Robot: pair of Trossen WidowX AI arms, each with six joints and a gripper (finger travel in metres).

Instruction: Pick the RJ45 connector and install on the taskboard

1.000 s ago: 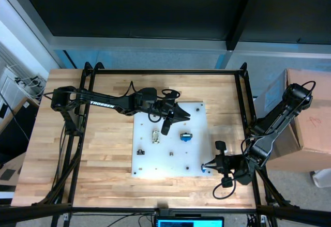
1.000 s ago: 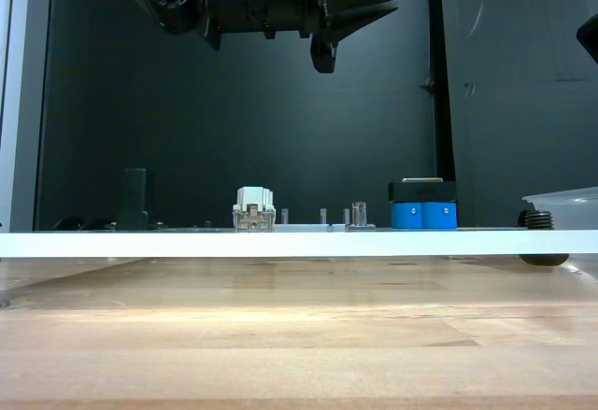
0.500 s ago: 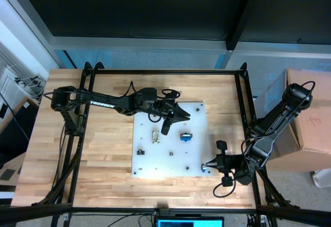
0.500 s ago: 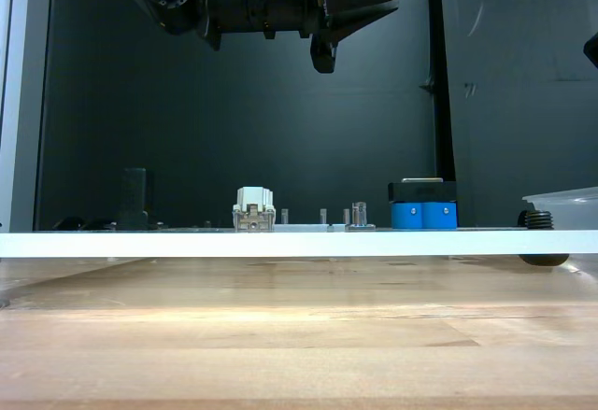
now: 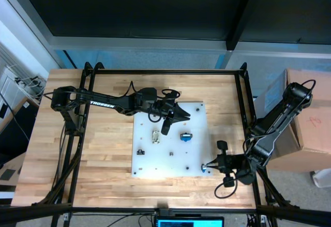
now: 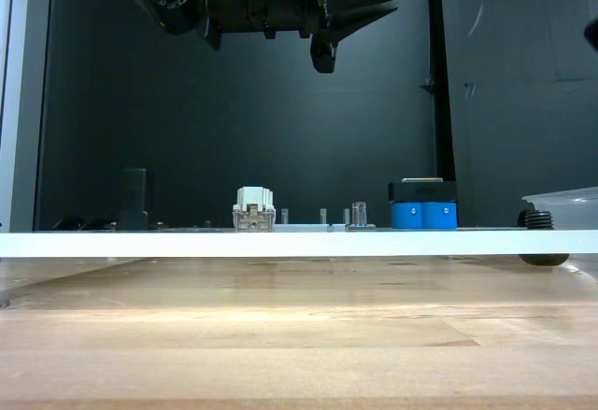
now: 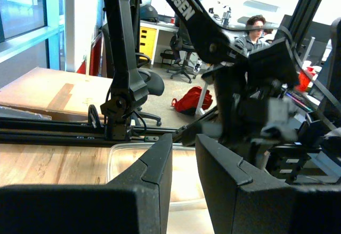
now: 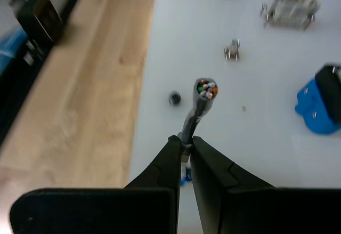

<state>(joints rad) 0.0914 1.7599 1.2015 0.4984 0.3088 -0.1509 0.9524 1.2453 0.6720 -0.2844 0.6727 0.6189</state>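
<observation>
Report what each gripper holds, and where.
Right gripper, at the board's near right corner, pinches the RJ45 connector by its cable. Left gripper, above the board's far side, holds nothing.

matt white plastic board; smooth, grained wood table.

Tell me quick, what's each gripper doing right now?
Left gripper: slightly open, empty, high above the white taskboard.
Right gripper: closed on grey-cabled RJ45 connector, over the board's near right corner.

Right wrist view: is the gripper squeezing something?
Yes, the right gripper is shut on the RJ45 connector, its cut cable sticking out; the left gripper hangs above the taskboard.
</observation>
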